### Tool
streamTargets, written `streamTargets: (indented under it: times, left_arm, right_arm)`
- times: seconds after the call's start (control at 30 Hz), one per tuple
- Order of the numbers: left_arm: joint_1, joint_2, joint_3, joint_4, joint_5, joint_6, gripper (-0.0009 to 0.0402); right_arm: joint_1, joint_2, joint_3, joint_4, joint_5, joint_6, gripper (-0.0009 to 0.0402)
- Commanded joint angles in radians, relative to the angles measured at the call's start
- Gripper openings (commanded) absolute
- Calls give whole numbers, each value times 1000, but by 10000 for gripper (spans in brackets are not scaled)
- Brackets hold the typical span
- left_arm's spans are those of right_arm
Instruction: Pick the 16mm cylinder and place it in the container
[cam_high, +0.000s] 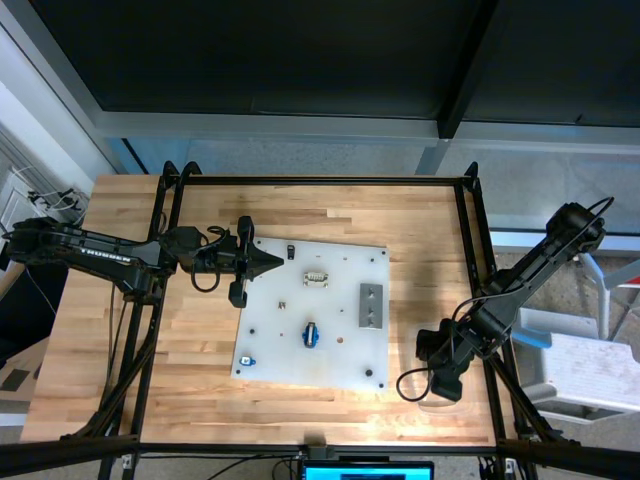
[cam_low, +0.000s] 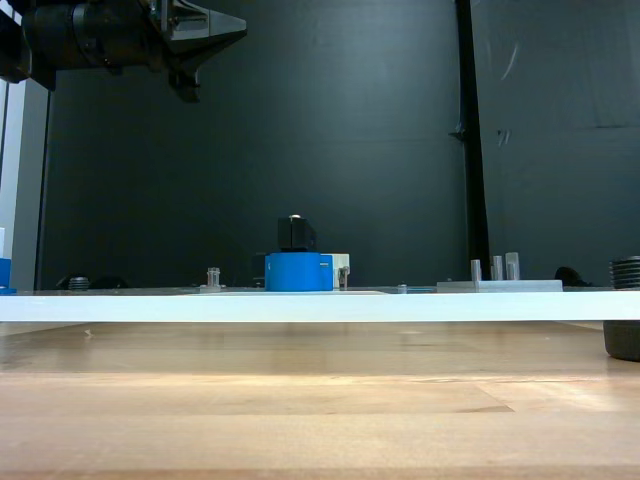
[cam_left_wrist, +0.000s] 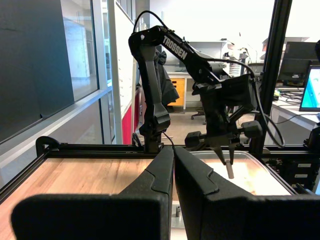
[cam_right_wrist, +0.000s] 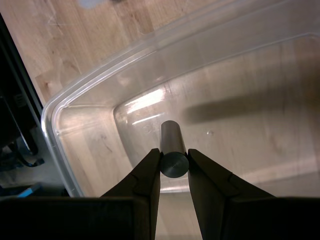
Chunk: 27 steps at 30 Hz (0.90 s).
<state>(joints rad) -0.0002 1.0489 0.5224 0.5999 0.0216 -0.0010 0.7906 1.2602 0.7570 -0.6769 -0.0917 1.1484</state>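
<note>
Black fingers pressed flat together with nothing between them: that is my left gripper (cam_high: 275, 259), hanging high above the left edge of the white board (cam_high: 330, 350). To its right on the board sit a blue part (cam_high: 310, 334) and, further right, a grey block (cam_high: 371, 304). Beyond the board's right edge my right gripper (cam_right_wrist: 174, 162) hangs over the wooden table (cam_high: 420, 220), narrowed on the 16mm cylinder (cam_right_wrist: 172, 137) and pinching one end between both fingers. Directly under those fingertips lies the container (cam_right_wrist: 55, 107), with its clear floor beneath the cylinder. I cannot tell whether they touch.
</note>
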Motion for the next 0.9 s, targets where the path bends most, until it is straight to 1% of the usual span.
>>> streamTargets:
  times: [0.03,0.27,0.6,0.7,0.9]
  left_arm:
    - [0,0,0,0,0,0,0]
    - [0,0,0,0,0,0,0]
    - [0,0,0,0,0,0,0]
    - [0,0,0,0,0,0,0]
    - [0,0,0,0,0,0,0]
  right_arm:
    - [0,-3,-35,55,-17,27,20]
    - [-1,-10,-80,91,-15,76,20]
    - [-1,-10,-87,90,-9,77,22]
    - [-2,-10,-87,90,-6,77,34]
    - [-3,-10,-87,90,-6,92,79]
